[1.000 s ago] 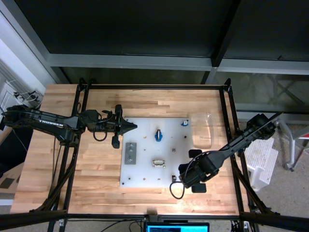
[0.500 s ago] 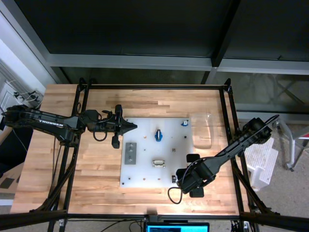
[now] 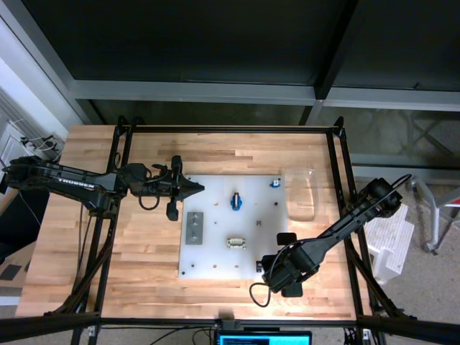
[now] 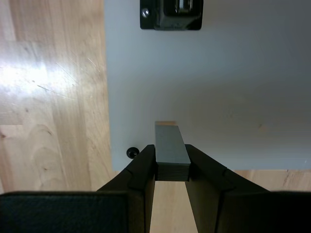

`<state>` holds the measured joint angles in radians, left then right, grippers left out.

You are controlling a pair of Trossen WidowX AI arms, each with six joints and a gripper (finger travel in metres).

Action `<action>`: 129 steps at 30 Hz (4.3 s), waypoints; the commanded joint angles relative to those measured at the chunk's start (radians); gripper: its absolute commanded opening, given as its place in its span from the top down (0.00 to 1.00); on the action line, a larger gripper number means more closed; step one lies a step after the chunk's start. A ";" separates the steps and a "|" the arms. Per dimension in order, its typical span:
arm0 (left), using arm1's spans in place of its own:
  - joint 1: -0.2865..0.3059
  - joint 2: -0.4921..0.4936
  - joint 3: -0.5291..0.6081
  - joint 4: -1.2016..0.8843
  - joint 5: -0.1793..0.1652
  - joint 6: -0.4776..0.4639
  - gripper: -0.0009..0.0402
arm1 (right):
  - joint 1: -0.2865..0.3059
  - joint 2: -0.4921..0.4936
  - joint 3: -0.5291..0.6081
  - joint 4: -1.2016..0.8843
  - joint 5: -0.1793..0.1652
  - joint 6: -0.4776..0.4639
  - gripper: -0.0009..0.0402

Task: Pick the 16mm bar and install on taskboard

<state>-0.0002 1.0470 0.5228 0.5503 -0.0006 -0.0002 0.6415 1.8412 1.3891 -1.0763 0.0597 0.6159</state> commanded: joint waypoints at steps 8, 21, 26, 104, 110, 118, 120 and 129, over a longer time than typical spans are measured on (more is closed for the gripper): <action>0.000 0.000 0.000 0.000 0.000 0.000 0.98 | 0.000 0.000 -0.018 0.016 0.001 0.000 0.97; 0.000 0.000 0.000 0.000 0.000 0.000 0.98 | 0.000 0.001 -0.032 0.043 0.001 0.001 0.97; 0.000 0.000 0.000 0.000 0.000 0.000 0.98 | 0.000 0.001 -0.036 0.047 0.001 0.001 0.97; 0.000 0.000 0.000 0.000 0.000 0.000 0.98 | -0.024 -0.151 -0.106 0.085 -0.007 -0.035 0.59; 0.000 0.000 0.000 0.000 0.000 0.000 0.98 | -0.089 -0.218 -0.113 0.086 0.001 -0.111 0.71; 0.000 0.000 0.000 0.000 0.000 0.000 0.98 | -0.225 -0.349 -0.162 0.103 0.004 -0.229 0.91; 0.000 0.000 0.000 0.000 0.000 0.000 0.98 | -0.263 -0.382 -0.177 0.122 0.005 -0.267 0.96; 0.000 0.000 0.000 0.000 0.000 0.000 0.98 | -0.430 -0.495 -0.190 0.194 0.053 -0.451 0.98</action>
<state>-0.0002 1.0470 0.5228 0.5503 -0.0010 -0.0002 0.2356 1.3594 1.2003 -0.9024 0.1146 0.1844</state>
